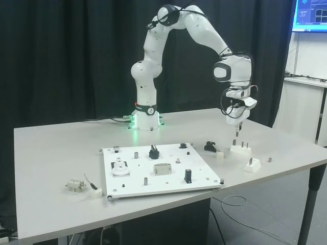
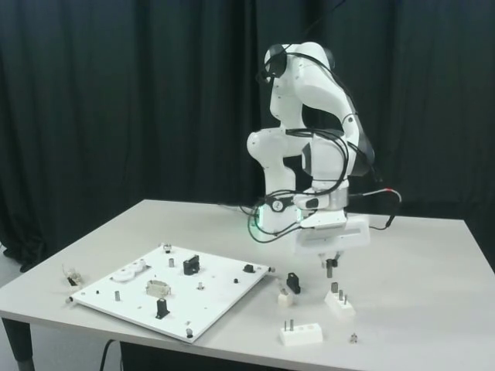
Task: Insert square peg 3.
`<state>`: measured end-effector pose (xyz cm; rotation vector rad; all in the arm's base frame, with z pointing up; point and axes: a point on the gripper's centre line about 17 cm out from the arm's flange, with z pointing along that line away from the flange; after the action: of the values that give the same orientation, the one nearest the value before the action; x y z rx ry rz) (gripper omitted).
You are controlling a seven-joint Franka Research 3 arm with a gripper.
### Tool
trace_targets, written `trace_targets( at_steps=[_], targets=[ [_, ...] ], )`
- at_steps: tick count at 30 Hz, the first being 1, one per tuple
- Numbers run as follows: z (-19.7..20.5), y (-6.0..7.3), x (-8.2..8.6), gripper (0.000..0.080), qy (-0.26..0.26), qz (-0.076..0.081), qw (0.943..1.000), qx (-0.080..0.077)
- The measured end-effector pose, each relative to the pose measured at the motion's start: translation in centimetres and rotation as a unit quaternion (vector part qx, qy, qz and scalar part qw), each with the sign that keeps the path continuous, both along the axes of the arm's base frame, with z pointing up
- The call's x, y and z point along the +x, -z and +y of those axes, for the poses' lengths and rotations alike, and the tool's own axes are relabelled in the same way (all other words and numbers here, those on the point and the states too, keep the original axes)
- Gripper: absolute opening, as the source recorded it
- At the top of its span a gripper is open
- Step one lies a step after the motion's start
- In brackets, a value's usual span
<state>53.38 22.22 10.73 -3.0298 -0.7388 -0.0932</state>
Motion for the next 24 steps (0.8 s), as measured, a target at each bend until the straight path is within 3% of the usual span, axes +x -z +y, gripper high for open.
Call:
trace_targets(
  at_steps=[10, 24],
  targets=[
    [-5.2, -2.2, 2.7, 0.0116, -0.02, -0.014, 0.9995, -0.023],
    [-15.6, -8.3, 6.8, 0.0116, -0.053, -0.01, 0.9976, -0.044]
  ],
)
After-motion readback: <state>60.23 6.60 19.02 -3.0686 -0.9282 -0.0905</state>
